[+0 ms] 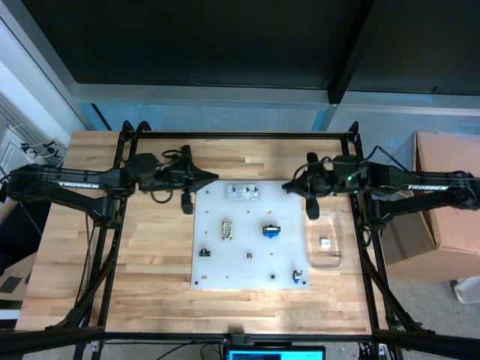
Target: Pick the RJ45 connector and install on the taskboard
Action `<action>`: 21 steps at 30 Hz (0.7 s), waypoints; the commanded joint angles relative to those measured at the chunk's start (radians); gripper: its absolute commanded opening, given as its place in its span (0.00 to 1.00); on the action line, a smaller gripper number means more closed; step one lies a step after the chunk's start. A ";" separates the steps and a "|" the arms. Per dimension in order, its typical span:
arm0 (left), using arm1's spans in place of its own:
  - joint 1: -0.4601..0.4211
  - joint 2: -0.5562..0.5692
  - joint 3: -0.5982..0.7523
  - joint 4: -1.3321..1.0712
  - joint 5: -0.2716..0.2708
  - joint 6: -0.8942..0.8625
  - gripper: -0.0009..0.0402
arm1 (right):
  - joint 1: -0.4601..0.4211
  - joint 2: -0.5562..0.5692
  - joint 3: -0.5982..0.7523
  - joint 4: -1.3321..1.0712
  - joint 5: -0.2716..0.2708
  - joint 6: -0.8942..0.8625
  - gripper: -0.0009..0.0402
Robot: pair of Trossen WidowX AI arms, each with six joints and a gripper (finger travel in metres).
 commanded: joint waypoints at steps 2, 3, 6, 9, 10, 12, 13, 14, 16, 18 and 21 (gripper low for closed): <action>0.000 -0.077 -0.085 0.016 0.002 -0.028 0.02 | -0.035 -0.051 -0.111 0.216 -0.035 -0.010 0.02; 0.000 -0.087 -0.105 0.034 0.003 -0.032 0.02 | -0.034 -0.061 -0.138 0.267 -0.037 -0.011 0.02; 0.000 -0.105 -0.151 0.066 -0.013 -0.036 0.02 | -0.033 -0.086 -0.208 0.396 -0.040 -0.009 0.02; 0.000 -0.101 -0.173 0.080 -0.012 -0.043 0.02 | -0.029 -0.105 -0.246 0.442 -0.039 0.002 0.02; 0.000 -0.101 -0.174 0.078 -0.013 -0.047 0.02 | -0.026 -0.106 -0.251 0.441 -0.039 0.002 0.02; 0.000 -0.101 -0.175 0.079 -0.010 -0.056 0.02 | -0.018 -0.108 -0.256 0.441 -0.039 0.000 0.02; 0.000 -0.102 -0.175 0.080 -0.006 -0.057 0.02 | -0.014 -0.108 -0.257 0.440 -0.040 -0.003 0.02; -0.001 -0.102 -0.175 0.084 0.000 -0.058 0.02 | -0.010 -0.108 -0.258 0.439 -0.040 -0.004 0.02; -0.002 -0.102 -0.175 0.087 0.013 -0.061 0.02 | -0.008 -0.109 -0.258 0.439 -0.040 -0.006 0.02; -0.002 -0.102 -0.175 0.086 0.030 -0.064 0.02 | -0.007 -0.109 -0.258 0.440 -0.055 -0.006 0.02; -0.013 -0.102 -0.175 0.088 0.030 -0.065 0.02 | 0.000 -0.109 -0.259 0.440 -0.053 -0.005 0.02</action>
